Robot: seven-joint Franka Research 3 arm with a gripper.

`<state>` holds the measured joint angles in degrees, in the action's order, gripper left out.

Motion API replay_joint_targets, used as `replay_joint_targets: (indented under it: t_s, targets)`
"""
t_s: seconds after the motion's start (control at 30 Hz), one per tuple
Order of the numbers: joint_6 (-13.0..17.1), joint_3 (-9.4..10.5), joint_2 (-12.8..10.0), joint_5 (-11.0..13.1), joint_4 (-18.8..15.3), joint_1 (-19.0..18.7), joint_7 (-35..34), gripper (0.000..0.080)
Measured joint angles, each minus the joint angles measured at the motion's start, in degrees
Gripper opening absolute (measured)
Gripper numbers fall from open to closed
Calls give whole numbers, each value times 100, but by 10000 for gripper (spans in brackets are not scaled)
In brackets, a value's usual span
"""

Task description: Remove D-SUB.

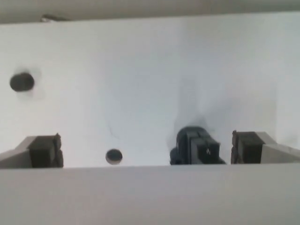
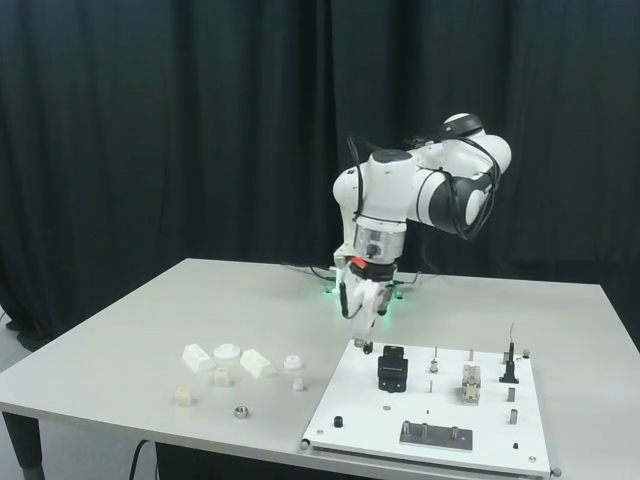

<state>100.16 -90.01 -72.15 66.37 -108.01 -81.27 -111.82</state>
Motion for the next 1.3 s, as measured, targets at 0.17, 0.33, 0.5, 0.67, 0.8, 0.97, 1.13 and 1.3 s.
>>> replay_joint_targets:
  t_s: [0.17, 0.33, 0.5, 0.67, 0.8, 0.97, 1.13, 1.3]
  targets:
    - [-18, 67, 17, 0, 3, -88, -136, 800]
    - [-39, 121, 33, 1, 2, -174, -261, 800]
    - [-42, 174, 40, -1, -2, -240, -356, 800]
    - [-47, 233, 40, -26, -18, -290, -416, 800]
    - [-47, 286, 40, -52, -58, -337, -458, 800]
    - [-47, 360, 40, -67, -151, -417, -494, 800]
    - [-36, 421, 40, -68, -245, -509, -513, 800]
    - [68, 486, 40, -69, -337, -595, -521, 800]
